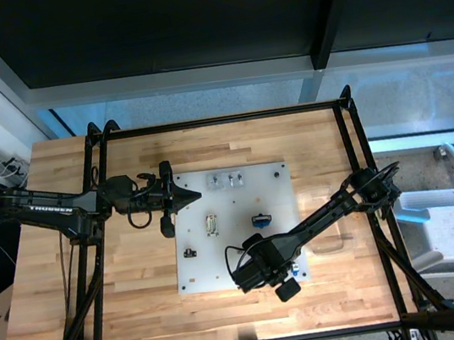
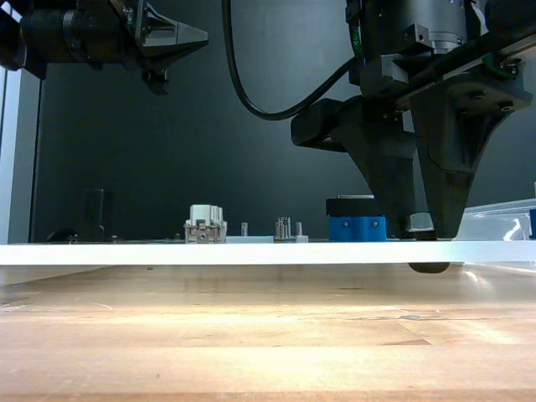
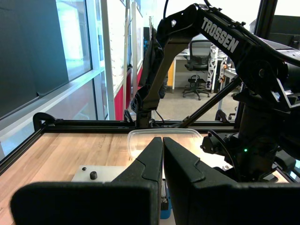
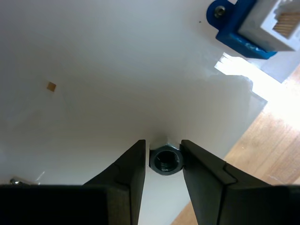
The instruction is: Pick the M12 fastener and fasten on the M12 threads
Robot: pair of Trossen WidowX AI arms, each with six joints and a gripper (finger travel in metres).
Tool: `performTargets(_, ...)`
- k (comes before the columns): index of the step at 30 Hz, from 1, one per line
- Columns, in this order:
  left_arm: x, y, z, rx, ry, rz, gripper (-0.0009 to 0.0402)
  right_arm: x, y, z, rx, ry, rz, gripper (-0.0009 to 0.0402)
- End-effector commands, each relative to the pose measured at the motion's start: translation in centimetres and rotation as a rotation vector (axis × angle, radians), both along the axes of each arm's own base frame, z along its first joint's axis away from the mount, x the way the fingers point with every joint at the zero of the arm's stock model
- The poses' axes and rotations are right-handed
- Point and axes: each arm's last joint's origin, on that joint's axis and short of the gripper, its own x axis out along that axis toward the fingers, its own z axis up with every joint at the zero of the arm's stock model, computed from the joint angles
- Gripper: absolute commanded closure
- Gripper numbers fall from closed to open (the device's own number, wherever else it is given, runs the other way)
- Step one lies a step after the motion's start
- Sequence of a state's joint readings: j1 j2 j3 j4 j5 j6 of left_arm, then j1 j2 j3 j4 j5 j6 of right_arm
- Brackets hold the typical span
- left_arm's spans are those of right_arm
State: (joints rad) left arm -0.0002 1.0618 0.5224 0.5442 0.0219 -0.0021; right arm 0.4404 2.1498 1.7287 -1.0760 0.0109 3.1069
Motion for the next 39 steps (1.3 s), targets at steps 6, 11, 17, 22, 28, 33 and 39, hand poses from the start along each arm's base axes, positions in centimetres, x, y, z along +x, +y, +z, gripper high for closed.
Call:
performTargets(6, 0.0, 0.0, 0.0, 0.000, 0.000, 0.000, 0.0393, -0.4, -0.2, 2.0, 0.022, -0.040, 0.000, 0.0264)
performTargets(11, 0.0, 0.0, 0.0, 0.000, 0.000, 0.000, 0.0393, -1.0, -0.4, 3.9, 0.044, -0.081, 0.018, 0.0263)
performTargets(17, 0.0, 0.0, 0.0, 0.000, 0.000, 0.000, 0.0393, -2.2, -0.9, 6.2, 0.030, -0.091, 0.187, 0.0263)
performTargets(22, 0.0, 0.0, 0.0, 0.000, 0.000, 0.000, 0.0393, -3.5, -1.5, 7.0, -0.030, -0.027, 0.541, 0.0263)
performTargets(28, 0.0, 0.0, 0.0, 0.000, 0.000, 0.000, 0.0393, -3.5, -1.5, 7.1, -0.059, -0.042, 0.868, 0.0263)
performTargets(33, 0.0, 0.0, 0.0, 0.000, 0.000, 0.000, 0.0393, -3.5, -1.5, 7.2, -0.088, -0.054, 1.191, 0.0263)
performTargets(39, 0.0, 0.0, 0.0, 0.000, 0.000, 0.000, 0.0393, -3.5, -1.5, 7.2, -0.148, -0.071, 1.890, 0.0263)
